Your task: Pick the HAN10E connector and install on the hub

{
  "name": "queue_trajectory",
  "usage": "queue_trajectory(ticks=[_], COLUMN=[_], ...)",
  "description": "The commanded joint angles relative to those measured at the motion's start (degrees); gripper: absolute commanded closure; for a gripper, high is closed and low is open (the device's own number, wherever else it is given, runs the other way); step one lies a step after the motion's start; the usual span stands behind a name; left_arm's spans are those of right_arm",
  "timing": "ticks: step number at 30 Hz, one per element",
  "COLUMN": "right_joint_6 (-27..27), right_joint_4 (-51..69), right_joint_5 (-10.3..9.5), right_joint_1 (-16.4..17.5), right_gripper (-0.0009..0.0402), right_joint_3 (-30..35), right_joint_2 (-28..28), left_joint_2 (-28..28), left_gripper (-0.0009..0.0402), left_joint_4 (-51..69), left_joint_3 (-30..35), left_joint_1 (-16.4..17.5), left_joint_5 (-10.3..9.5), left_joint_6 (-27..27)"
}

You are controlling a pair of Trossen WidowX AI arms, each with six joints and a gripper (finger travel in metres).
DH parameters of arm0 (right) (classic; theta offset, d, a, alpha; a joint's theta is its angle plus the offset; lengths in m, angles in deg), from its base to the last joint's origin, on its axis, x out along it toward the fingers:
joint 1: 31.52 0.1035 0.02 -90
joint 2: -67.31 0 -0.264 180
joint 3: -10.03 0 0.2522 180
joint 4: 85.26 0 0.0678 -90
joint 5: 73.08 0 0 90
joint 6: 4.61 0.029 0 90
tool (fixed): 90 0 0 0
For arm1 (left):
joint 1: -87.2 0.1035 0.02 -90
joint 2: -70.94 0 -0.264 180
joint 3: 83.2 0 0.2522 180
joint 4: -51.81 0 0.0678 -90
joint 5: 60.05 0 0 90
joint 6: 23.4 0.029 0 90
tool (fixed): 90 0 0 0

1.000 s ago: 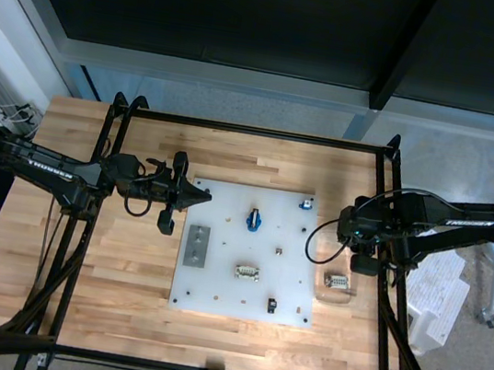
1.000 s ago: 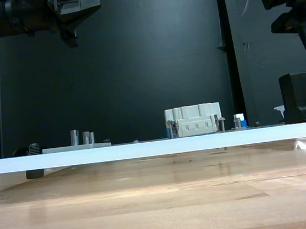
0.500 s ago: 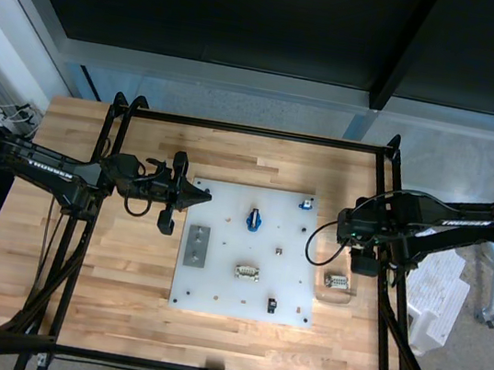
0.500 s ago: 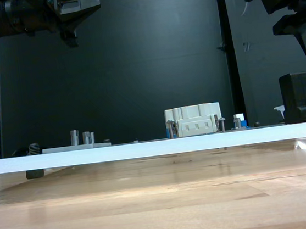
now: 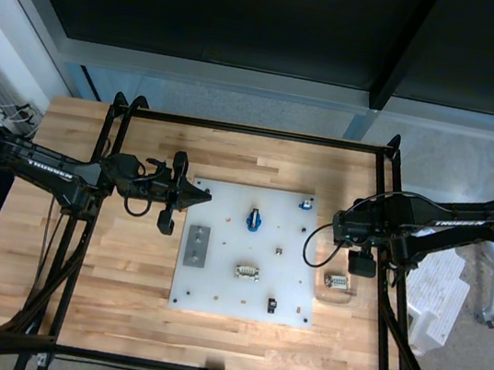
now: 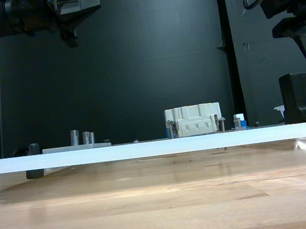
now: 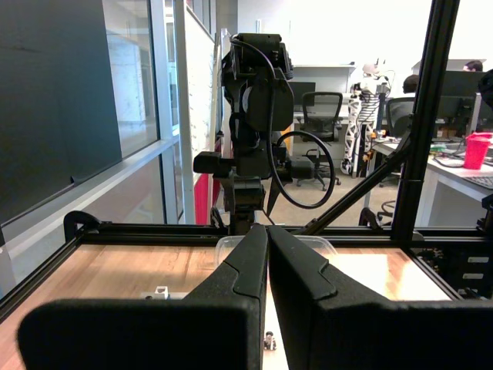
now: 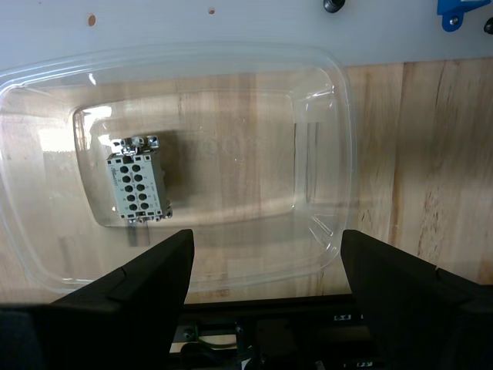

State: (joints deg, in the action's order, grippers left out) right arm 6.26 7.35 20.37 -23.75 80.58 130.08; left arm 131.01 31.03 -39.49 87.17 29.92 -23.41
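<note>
We see the connector lying pins-up in a clear tray on the surface, right of the plate and well apart from the hub. Its long axis seems to run left-right. The right claw hovers above it, wide open. The left claw is closed, held high over the plate's left edge.

Both arms are matt black all over, slim boxy links with white lettering down the side: left arm, right arm. A black cable loops loose off the right wrist, and a second cable curls under the left. The left tool, left of mid-desk, has blunt wedge fingers pressed flush. The right tool, at the desk's right side, has broad flat fingers set wide apart.
</note>
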Motion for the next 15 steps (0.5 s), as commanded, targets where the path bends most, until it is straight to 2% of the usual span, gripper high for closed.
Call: queue_trajectory(ticks=[1, 15], right_joint_6=[0.66, 0.68], right_joint_4=[-0.37, -6.73], right_joint_5=[0.0, -0.02], right_joint_1=[0.17, 3.04], right_gripper=[0.0125, 0.0125], right_joint_3=[-0.5, -6.47], right_joint_2=[0.02, 0.04], left_joint_2=[0.02, 0.02], left_gripper=[0.0393, 0.0393], left_joint_4=[0.0, 0.0], left_joint_3=[0.0, 0.0], left_joint_1=[0.02, 0.02], left_joint_5=[0.0, 0.0], left_joint_6=[0.02, 0.02])
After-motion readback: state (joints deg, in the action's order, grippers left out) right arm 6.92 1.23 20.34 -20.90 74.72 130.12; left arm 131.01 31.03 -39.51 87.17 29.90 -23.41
